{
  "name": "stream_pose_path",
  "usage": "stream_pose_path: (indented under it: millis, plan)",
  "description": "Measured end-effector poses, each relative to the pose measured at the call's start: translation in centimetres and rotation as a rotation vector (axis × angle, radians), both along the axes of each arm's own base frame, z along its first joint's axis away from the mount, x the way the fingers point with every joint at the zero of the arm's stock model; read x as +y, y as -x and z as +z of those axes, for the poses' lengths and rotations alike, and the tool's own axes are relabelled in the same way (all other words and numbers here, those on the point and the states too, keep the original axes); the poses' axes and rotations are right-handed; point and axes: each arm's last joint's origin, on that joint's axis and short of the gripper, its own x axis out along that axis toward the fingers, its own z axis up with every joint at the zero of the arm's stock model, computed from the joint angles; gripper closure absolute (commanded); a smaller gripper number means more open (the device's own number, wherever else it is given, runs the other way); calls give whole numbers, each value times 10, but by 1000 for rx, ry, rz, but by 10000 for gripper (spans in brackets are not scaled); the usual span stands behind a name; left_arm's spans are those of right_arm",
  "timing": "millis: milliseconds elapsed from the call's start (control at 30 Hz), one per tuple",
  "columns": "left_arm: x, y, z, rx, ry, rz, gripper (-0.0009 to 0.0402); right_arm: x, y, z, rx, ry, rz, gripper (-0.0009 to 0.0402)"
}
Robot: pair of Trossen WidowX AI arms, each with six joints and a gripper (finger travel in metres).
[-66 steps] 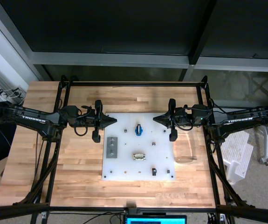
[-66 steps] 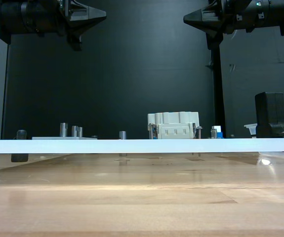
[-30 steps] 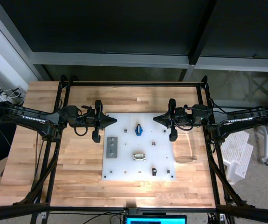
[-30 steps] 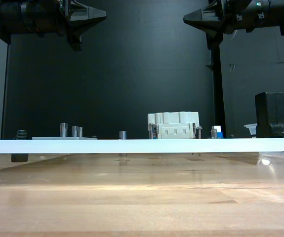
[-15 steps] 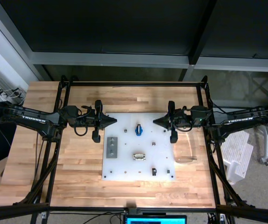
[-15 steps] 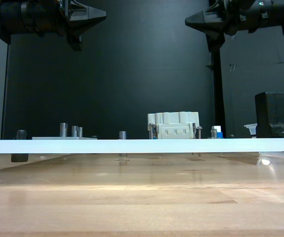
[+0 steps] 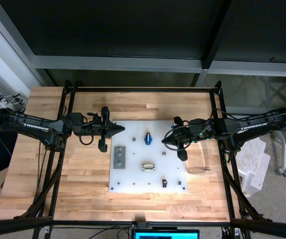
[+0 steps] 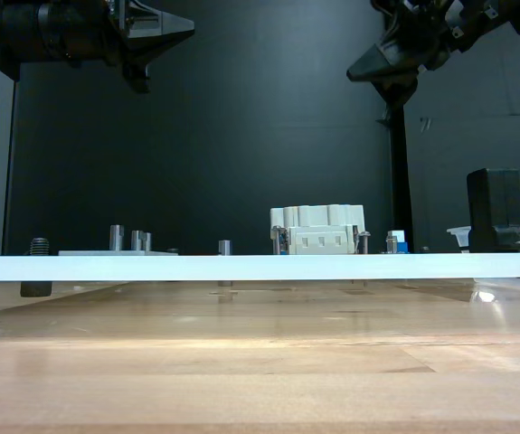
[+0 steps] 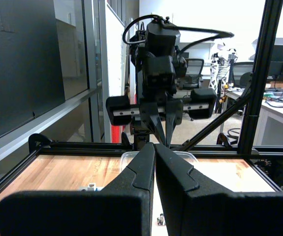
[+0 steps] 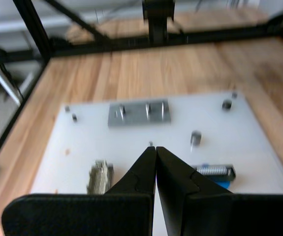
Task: Remove the 16mm bar from the taskboard and place in the container
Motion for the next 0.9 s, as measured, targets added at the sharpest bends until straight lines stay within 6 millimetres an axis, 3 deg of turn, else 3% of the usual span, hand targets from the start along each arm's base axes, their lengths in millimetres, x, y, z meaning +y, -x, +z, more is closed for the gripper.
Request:
stream_pose_path:
  millis: [600, 900]
  plan:
    - [0, 0, 0, 0, 0, 0, 393, 36, -20, 2, 380, 40, 96, 393]
    - [0, 0, 0, 0, 0, 0, 393, 59, -20, 1, 529, 75, 153, 390]
